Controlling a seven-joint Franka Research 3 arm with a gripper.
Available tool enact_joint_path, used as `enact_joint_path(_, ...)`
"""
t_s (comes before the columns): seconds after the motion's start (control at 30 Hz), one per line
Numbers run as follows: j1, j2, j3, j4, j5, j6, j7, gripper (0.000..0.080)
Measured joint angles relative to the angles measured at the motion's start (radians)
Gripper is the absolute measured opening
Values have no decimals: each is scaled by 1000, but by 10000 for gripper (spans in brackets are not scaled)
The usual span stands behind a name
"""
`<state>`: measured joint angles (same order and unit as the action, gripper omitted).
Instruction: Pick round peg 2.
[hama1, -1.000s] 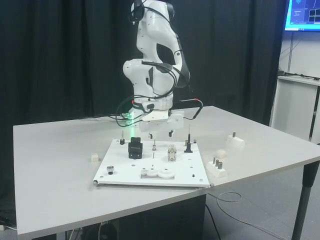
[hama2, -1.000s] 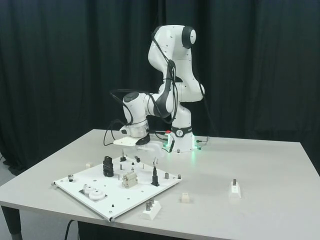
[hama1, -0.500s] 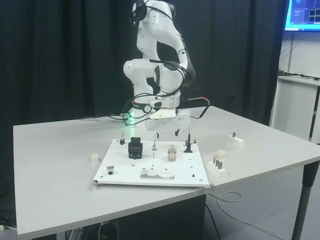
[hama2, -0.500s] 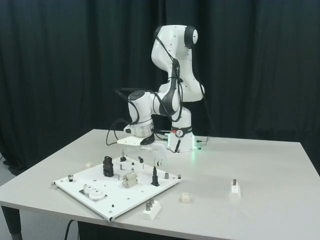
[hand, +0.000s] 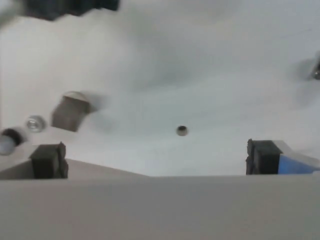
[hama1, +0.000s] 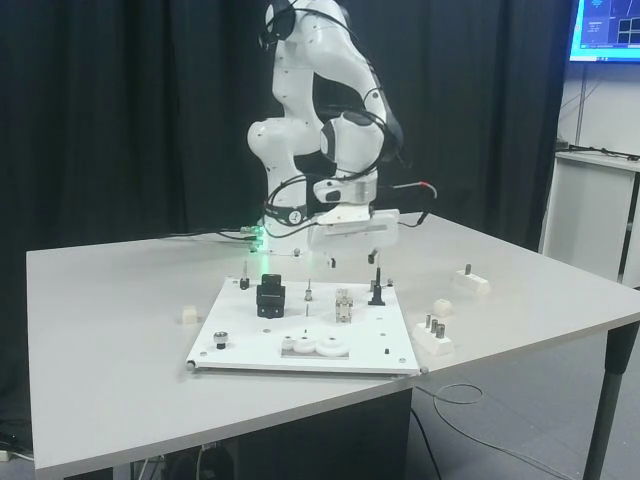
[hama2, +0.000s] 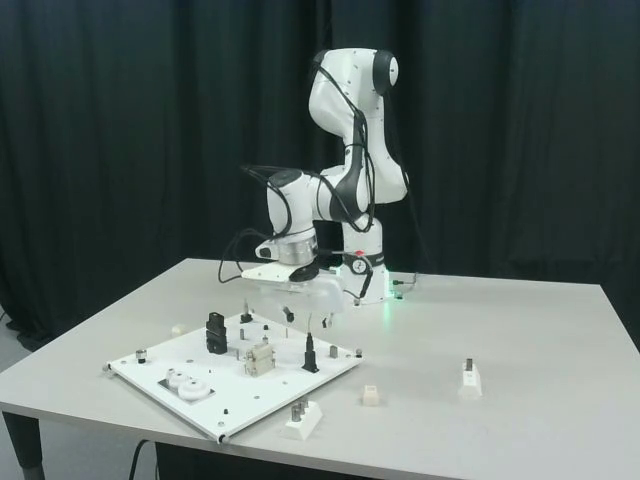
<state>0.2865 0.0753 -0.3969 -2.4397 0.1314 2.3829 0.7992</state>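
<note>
A small white holder with several upright grey pegs stands on the table off the white board's near right corner; I cannot tell which one is round peg 2. My gripper hangs open above the far right part of the board, well short of that holder. In the wrist view the gripper has both black fingertips wide apart with nothing between them, over bare white board and a small hole.
On the board stand a black block, a tall black pin just below the gripper, a grey part and white gears. A second white holder and small white pieces lie on the table.
The gripper has risen a little and swung across the far side of the board toward the tall black pin, staying open and holding nothing.
</note>
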Motion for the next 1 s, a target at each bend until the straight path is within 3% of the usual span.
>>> enact_joint_path(0.37, 25, -46, 5, 43, -8, -7, 43, 800)
enact_joint_path(0.6, 30, -49, 11, 97, -23, -7, 68, 800)
enact_joint_path(0.8, 44, -27, 13, 148, -24, 7, 81, 800)
enact_joint_path(1.0, 54, 29, 26, 210, -23, 27, 83, 800)
